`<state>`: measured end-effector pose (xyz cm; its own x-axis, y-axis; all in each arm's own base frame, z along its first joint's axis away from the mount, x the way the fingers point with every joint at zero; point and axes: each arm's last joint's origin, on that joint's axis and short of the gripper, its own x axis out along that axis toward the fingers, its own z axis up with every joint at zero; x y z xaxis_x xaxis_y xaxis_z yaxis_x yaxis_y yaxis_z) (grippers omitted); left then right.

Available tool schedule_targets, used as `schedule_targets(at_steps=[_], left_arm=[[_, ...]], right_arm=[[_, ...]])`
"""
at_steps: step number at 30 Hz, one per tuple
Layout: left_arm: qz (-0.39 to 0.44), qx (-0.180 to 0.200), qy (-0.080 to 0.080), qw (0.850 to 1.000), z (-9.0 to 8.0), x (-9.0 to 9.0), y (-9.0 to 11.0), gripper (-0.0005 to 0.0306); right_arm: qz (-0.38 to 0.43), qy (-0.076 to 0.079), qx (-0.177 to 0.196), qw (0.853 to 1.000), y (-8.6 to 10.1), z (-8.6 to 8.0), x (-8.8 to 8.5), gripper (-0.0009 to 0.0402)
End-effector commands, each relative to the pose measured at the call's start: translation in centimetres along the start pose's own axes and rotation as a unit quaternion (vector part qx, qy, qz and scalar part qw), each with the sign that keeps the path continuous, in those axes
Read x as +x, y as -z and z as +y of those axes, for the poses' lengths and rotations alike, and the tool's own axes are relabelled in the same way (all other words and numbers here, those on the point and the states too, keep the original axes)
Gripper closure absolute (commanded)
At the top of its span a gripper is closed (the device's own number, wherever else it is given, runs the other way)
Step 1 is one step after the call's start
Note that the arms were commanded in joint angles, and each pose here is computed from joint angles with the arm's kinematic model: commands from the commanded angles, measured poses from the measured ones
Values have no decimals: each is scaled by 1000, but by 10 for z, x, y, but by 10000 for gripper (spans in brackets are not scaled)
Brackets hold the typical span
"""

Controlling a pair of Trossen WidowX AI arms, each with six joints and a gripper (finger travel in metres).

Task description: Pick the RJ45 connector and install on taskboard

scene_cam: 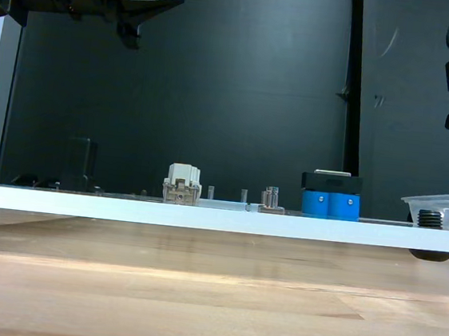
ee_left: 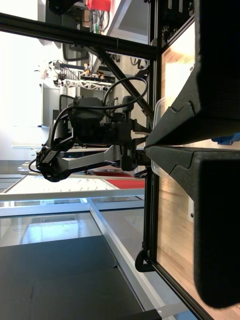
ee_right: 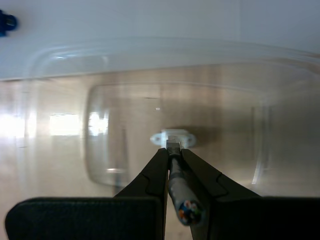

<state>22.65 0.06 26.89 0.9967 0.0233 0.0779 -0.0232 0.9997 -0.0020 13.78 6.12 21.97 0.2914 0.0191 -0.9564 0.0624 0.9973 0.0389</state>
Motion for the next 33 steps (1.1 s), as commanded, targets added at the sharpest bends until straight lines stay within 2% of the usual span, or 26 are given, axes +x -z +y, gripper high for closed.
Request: schedule_targets(at_steps=[1, 5, 10, 15, 21, 26, 30, 33], left_arm=[[0, 0, 0, 1000, 0, 0, 0, 300], [0, 0, 0, 1000, 0, 0, 0, 300], [0, 0, 0, 1000, 0, 0, 0, 300], [0, 0, 0, 1000, 0, 0, 0, 300], [0, 0, 0, 1000, 0, 0, 0, 300], [0, 0, 0, 1000, 0, 0, 0, 300], [0, 0, 0, 1000, 0, 0, 0, 300], [0, 0, 0, 1000, 0, 0, 0, 300]], right_arm=[[-1, -17, 8, 1000, -4, 2, -8, 393], [-1, -18, 21, 1000, -7, 3, -20, 393], [6, -15, 18, 1000, -10, 3, -37, 393], [10, -15, 10, 1000, -15, 8, -46, 393], [19, -15, -8, 1000, -29, 24, -45, 393], [12, -26, -23, 999, -49, 49, -40, 393], [14, -24, -12, 1000, -61, 64, -32, 393], [14, -27, -24, 999, -68, 78, -27, 393]])
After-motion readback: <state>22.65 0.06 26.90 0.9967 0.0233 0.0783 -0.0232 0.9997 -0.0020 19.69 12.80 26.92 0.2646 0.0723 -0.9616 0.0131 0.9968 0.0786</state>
